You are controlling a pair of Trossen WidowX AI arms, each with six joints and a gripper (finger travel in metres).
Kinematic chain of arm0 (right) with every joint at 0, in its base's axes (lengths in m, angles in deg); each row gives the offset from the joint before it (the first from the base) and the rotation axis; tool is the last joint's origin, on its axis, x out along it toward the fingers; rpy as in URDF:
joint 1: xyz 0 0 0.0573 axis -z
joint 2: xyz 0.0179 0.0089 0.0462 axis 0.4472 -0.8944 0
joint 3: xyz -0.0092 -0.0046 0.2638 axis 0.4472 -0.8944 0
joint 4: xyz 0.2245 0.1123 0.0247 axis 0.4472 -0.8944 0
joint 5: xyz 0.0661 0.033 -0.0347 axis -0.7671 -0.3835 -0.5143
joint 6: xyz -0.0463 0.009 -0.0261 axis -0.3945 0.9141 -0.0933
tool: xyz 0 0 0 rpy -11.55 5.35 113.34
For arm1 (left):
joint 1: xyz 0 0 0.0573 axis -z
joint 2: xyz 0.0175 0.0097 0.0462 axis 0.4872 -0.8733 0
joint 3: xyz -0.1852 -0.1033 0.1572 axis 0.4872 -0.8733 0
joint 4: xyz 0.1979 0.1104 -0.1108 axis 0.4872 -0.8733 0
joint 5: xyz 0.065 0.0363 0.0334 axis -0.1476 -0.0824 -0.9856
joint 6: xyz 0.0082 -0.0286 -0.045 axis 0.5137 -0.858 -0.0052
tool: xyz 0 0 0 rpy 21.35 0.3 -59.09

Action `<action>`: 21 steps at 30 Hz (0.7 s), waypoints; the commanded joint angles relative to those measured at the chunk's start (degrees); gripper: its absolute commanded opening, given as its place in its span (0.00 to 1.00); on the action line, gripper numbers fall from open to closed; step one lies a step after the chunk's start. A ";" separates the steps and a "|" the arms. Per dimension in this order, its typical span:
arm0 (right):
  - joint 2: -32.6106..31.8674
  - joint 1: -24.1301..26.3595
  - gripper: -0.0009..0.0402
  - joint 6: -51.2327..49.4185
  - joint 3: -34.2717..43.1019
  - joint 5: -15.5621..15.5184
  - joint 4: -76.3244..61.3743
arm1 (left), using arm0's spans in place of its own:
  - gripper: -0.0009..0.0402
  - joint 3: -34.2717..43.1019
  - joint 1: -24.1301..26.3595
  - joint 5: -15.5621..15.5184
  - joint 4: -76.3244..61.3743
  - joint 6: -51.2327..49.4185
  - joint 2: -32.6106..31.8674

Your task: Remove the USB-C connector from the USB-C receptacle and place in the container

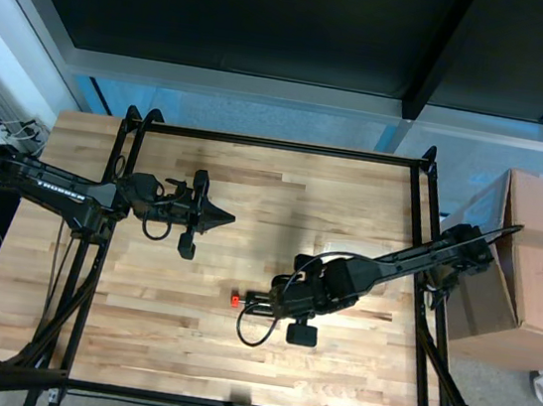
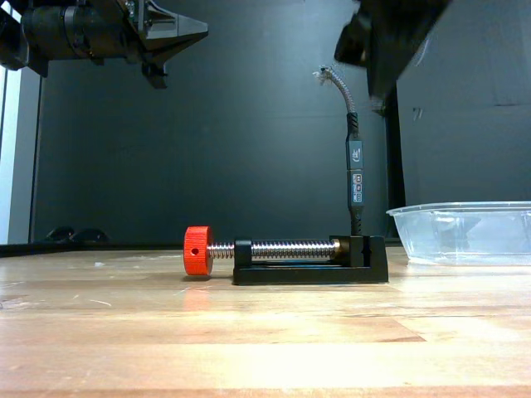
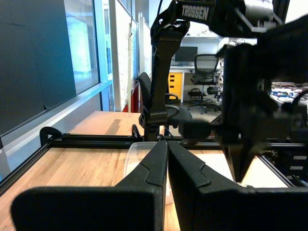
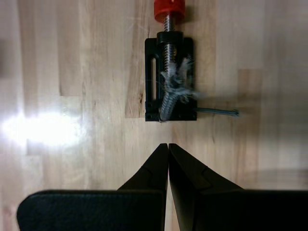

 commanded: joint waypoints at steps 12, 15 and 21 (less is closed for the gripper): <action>-0.07 0.02 0.07 0.17 4.35 -0.11 -4.61 | 0.02 0.00 0.00 0.00 0.00 0.00 -0.02; -0.39 0.26 0.16 1.18 4.35 -0.31 -4.55 | 0.02 0.00 -0.02 0.00 -0.02 0.00 -0.02; -2.36 0.46 0.39 1.62 5.79 -0.28 -4.31 | 0.02 0.00 -0.02 0.00 -0.02 0.00 -0.02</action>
